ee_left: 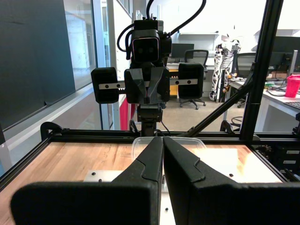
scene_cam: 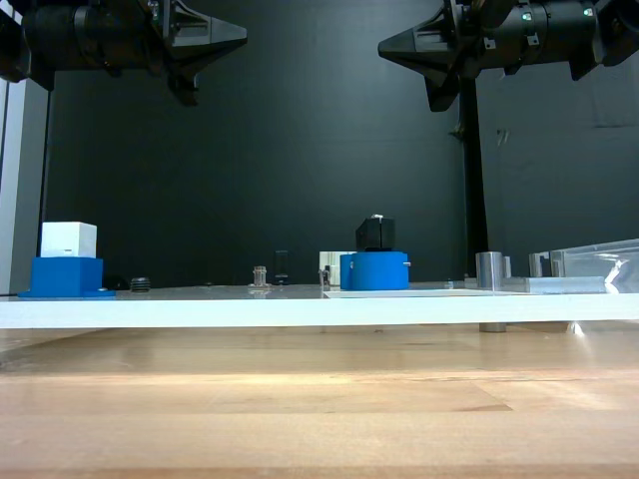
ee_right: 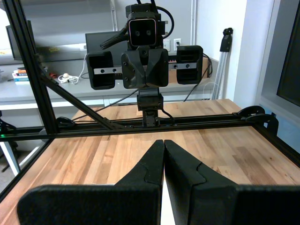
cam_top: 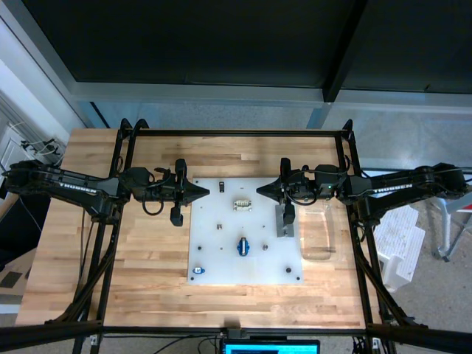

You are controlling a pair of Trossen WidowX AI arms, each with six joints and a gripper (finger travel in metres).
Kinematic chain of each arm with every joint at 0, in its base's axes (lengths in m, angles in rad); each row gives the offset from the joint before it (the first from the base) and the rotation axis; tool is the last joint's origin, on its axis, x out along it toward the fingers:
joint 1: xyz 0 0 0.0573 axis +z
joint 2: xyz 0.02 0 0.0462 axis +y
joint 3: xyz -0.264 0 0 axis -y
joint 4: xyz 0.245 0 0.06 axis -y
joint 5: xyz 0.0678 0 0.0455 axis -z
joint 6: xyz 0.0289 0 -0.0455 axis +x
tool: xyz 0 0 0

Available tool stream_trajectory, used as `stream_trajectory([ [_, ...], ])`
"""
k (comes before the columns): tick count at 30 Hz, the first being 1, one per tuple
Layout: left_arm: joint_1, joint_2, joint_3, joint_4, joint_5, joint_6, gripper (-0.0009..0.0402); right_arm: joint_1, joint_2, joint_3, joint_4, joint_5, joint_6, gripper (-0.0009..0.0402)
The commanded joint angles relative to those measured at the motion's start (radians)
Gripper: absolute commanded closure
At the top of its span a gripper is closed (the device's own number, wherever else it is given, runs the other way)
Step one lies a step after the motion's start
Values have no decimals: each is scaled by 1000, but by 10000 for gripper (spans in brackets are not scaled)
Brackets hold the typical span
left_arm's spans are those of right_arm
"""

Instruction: Remove the 16mm cylinder and place in the container

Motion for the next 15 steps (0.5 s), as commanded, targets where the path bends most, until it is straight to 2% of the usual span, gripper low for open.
stream_trajectory([
  [1, 0, 0, 0, 0, 0, 0, 393, 2, 0, 0, -2, 0, 2, 393],
  [4, 0, 0, 0, 0, 0, 0, 393, 9, 0, 14, -44, 1, 1, 393],
  [9, 0, 0, 0, 0, 0, 0, 393, 31, 7, 109, -307, 1, 1, 393],
  [15, 0, 0, 0, 0, 0, 0, 393, 93, 36, 198, -462, 2, 1, 392],
])
